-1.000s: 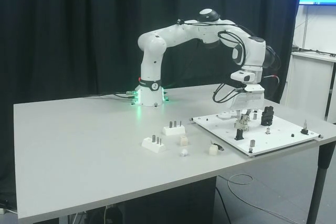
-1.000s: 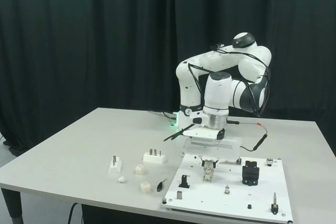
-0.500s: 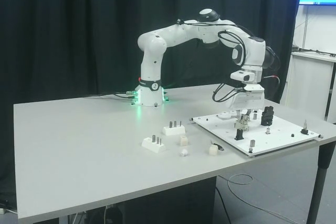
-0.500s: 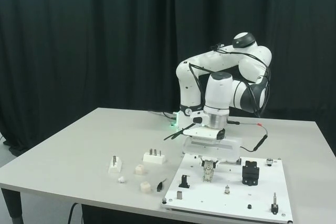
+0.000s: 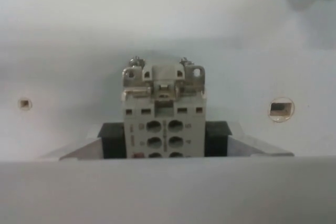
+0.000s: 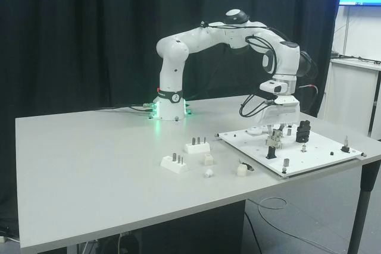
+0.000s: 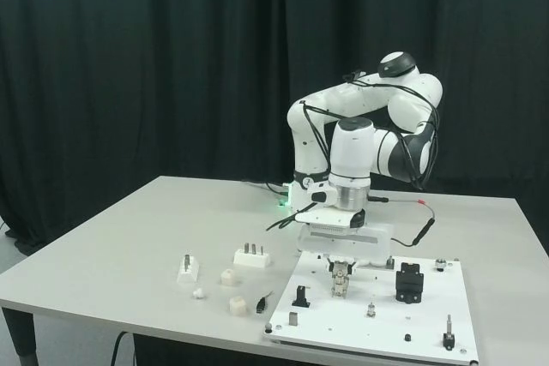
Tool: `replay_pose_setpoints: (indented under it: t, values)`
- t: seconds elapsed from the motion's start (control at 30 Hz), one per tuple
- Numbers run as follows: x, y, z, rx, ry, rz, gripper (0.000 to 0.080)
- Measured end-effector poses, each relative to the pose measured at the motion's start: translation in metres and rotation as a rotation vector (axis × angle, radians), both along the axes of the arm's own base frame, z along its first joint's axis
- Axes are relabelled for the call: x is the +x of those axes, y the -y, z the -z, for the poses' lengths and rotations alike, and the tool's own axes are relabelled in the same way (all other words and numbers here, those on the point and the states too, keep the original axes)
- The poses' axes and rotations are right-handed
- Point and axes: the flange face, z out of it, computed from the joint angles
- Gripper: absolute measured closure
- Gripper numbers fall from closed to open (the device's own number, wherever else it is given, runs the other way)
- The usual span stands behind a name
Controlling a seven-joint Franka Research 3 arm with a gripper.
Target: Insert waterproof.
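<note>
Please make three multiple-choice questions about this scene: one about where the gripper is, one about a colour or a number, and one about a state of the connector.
1. Where is the gripper?
A. Over the white board
B. Beside the arm's base
C. Off the table's edge

2. How many round sockets of the connector show in the wrist view?
A. Two
B. Six
C. Twelve

3. How is the connector?
A. Lying loose on the grey table
B. Standing upright between the jaws
C. Hanging on a cable

Answers: 1 A, both room views show it above the white board. 2 B, two columns of three. 3 B, the wrist view shows it upright with black pads at both sides.
</note>
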Motion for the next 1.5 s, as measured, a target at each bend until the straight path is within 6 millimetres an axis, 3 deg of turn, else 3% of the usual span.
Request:
replay_pose_setpoints:
  t: [0.43, 1.5]
  values:
    - [0.004, 0.004, 0.0, 0.024, -0.011, -0.071, 0.0493]
    - [0.013, 0.014, -0.002, 0.083, -0.067, -0.05, 0.0493]
